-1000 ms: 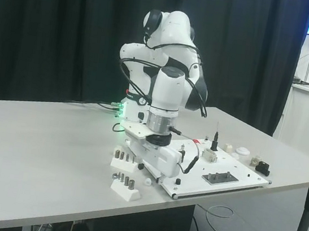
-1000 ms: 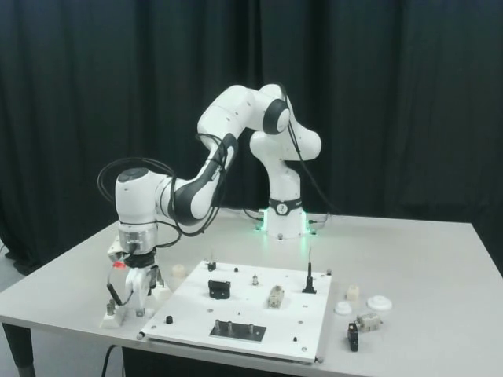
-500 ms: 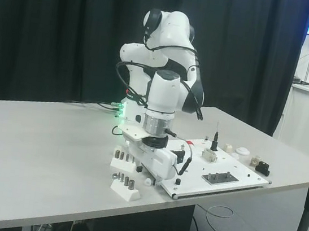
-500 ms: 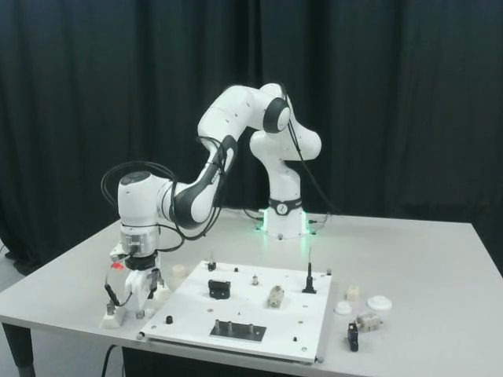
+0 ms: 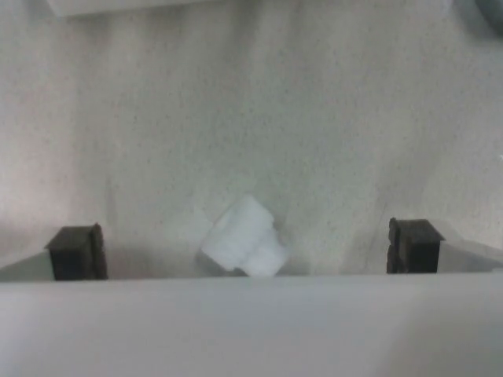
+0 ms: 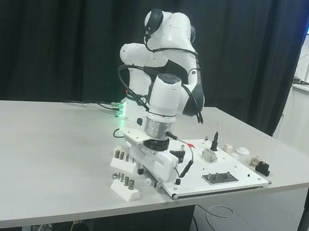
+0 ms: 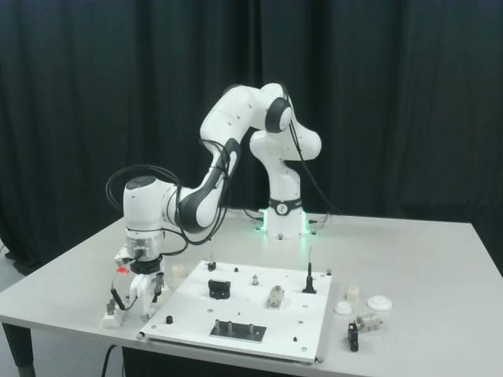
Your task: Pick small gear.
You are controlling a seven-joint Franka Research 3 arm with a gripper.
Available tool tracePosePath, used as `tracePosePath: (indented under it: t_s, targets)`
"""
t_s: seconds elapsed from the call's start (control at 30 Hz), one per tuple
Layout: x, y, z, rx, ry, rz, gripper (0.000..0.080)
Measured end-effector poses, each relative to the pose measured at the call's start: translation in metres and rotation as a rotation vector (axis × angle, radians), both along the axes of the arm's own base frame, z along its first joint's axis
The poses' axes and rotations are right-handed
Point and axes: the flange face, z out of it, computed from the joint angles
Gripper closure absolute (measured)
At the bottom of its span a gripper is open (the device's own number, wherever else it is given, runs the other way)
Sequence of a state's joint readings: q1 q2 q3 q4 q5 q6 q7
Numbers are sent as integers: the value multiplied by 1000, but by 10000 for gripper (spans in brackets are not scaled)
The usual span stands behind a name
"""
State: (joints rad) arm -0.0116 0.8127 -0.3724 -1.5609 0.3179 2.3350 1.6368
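Here my gripper [image 5: 244, 250] hangs with its fingers [image 5: 77, 253] spread wide, the small white gear [image 5: 245, 238] lying on the grey table [image 5: 314, 141] between them, just beside the white board [image 7: 244, 310].

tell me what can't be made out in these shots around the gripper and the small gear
- First room view: the small gear is hidden behind the gripper and its white housing.
- Second room view: the gripper covers the spot; the gear is too small to find.
- Wrist view: small gear is blurred, teeth unreadable; its lower edge is cut off by the gripper body.
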Motion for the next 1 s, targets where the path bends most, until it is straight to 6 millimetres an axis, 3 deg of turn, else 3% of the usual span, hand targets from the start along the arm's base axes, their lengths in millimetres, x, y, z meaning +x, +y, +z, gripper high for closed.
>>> tracePosePath:
  t_s: [0.47,0.5,0.67,0.7,0.9,0.93,1.0]
  targets:
    - [-6,2,-4,-10,-5,9,3]
    - [-6,2,-5,-10,-3,16,114]
    - [-7,2,-7,-11,4,48,114]
    - [-8,3,-7,-11,5,50,294]
    - [-9,7,-11,-8,14,71,294]
    - [-9,8,-11,-8,15,75,503]
    - [-9,9,-11,-9,14,80,503]
